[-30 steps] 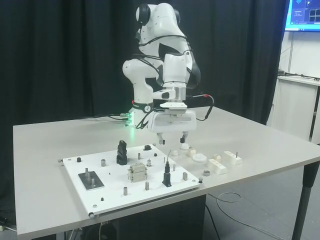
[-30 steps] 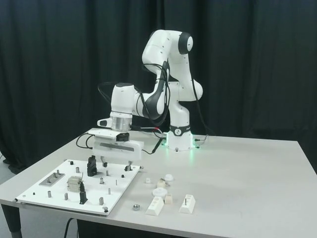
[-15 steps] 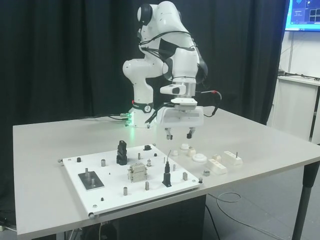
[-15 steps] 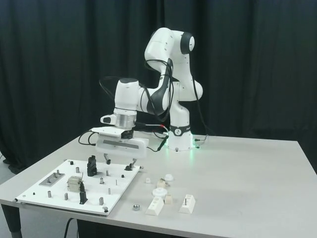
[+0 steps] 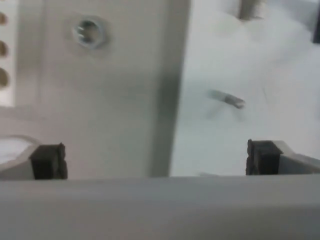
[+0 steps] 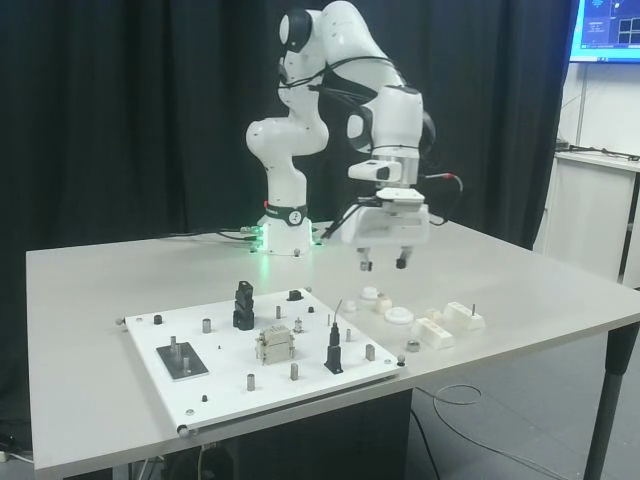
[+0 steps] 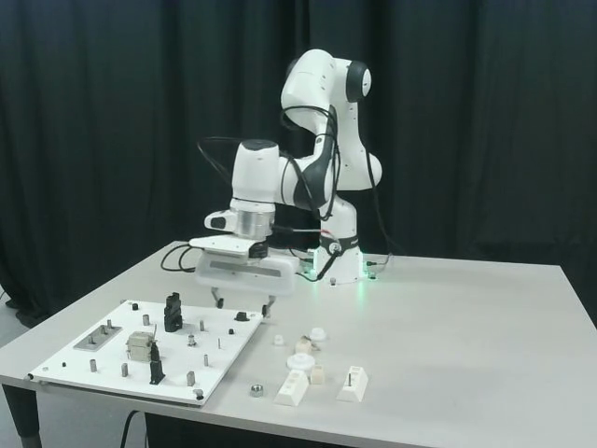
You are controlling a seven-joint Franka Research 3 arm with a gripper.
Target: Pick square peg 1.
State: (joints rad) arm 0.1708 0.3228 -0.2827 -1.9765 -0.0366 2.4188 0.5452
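While the pincer (image 6: pixel 382 266) hangs wide and empty above the white board's (image 6: pixel 262 352) edge, I cannot tell which piece is square peg 1; it should line up straight, then go down slowly.

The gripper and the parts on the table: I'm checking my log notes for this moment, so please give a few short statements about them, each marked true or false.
1. The gripper is open and holds nothing. True.
2. The gripper is resting on the white board. False: it hangs in the air above the table, near the board's far corner.
3. A small metal nut lies on the grey table beside the board's near edge. True.
4. The small white parts are stacked on the white board. False: they lie on the bare table beside the board.
5. A black upright part stands on the white board. True.
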